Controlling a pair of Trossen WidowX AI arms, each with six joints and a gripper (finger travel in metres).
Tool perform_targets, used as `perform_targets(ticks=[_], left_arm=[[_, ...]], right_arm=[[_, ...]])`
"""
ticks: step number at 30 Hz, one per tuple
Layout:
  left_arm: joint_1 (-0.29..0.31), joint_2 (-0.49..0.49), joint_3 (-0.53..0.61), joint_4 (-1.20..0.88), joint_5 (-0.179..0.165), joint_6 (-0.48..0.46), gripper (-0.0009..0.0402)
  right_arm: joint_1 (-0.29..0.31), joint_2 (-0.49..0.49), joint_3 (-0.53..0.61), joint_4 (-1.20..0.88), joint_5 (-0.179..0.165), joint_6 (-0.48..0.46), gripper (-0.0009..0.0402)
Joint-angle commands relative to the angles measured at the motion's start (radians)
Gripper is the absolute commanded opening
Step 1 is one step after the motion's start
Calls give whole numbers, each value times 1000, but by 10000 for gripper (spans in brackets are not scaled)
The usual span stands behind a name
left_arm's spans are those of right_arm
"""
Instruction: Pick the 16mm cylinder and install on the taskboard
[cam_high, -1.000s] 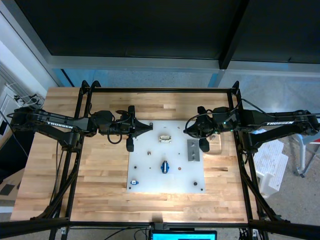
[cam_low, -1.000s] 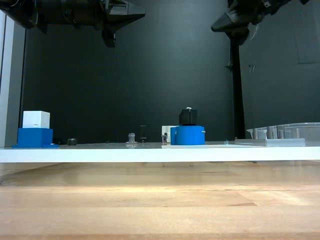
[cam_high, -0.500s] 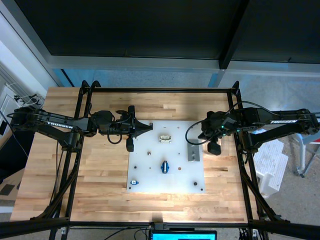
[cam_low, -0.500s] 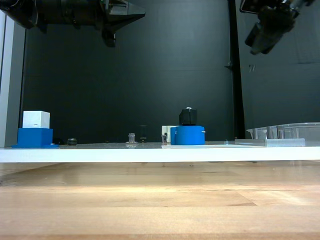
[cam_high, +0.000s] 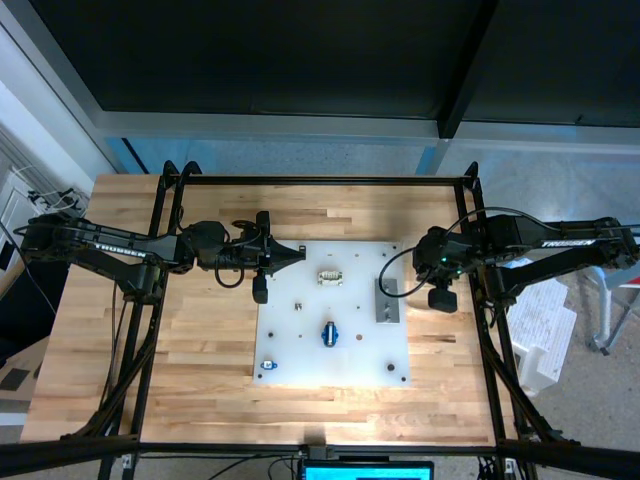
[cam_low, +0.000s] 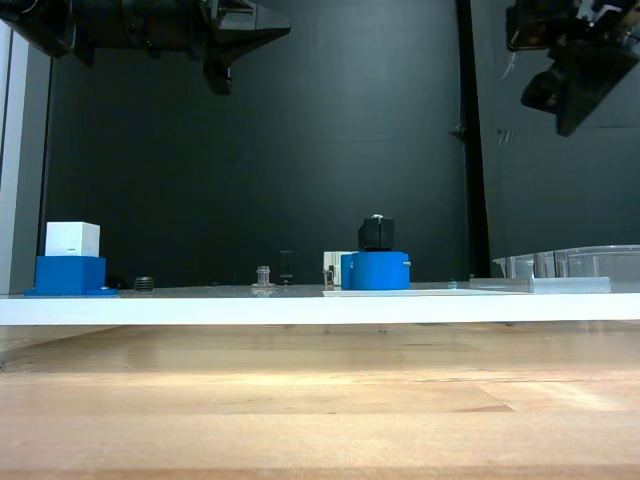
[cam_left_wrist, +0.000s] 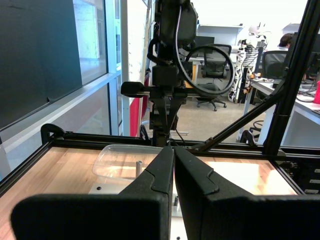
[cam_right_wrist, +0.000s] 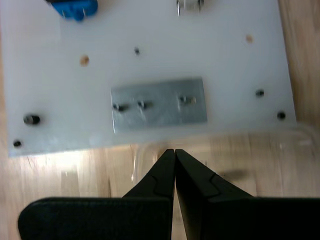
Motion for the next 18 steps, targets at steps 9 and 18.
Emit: perform_targets(ticks=[9, 18], left_arm=[[0, 0, 0, 0, 0, 0, 1], [0, 0, 0, 0, 0, 0, 1]], right_arm=[[5, 0, -1, -142, 0, -4, 0], [9, 0, -1, -166, 1, -4, 0]])
